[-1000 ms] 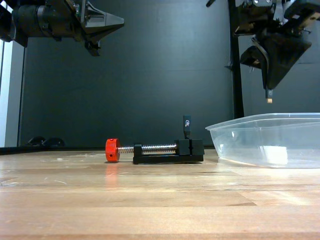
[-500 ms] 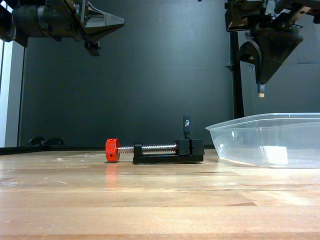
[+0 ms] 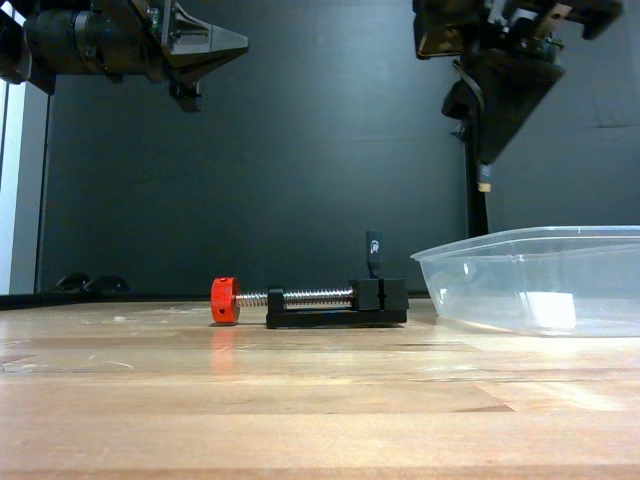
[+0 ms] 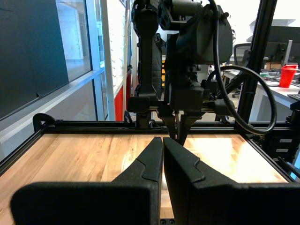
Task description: Pick the USB-C connector and install on taskboard
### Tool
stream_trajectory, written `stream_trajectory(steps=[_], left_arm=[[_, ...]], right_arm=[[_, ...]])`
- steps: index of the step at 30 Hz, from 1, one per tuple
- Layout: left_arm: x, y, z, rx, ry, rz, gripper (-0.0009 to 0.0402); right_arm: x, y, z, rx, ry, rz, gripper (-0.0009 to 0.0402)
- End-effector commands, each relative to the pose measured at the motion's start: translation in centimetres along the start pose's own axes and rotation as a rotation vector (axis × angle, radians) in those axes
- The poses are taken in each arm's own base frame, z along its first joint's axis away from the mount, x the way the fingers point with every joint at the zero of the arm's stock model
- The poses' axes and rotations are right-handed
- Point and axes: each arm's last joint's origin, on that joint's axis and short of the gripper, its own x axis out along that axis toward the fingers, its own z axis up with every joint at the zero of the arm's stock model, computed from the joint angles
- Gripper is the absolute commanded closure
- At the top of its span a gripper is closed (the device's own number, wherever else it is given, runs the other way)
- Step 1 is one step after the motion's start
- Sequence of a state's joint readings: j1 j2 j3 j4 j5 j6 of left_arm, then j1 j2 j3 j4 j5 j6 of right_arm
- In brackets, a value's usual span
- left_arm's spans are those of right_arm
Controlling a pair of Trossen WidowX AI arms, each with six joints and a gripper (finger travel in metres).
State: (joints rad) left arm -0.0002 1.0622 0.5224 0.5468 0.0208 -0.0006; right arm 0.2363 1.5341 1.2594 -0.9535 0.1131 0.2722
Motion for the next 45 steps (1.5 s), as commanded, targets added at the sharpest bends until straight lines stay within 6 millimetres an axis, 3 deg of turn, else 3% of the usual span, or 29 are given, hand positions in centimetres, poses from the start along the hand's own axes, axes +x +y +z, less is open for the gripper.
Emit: stream_trajectory(steps=[1, 23, 45], left_arm=[[0.0, 0.0, 0.0, 0.0, -0.001, 0.0, 0.0393], [0.0, 0.0, 0.0, 0.0, -0.001, 0.0, 0.0393], [0.0, 0.0, 0.0, 0.0, 0.0, 0.0, 0.0393]], right_arm=[[0.1, 0.2, 0.6, -0.006, -0.004, -0.001, 0.0393], [3.6, 0.6, 7.0, -0.019, 0.024, -0.04, 0.0393], [5.0, 0.7, 7.8, -0.029, 0.018, -0.048, 0.0393]])
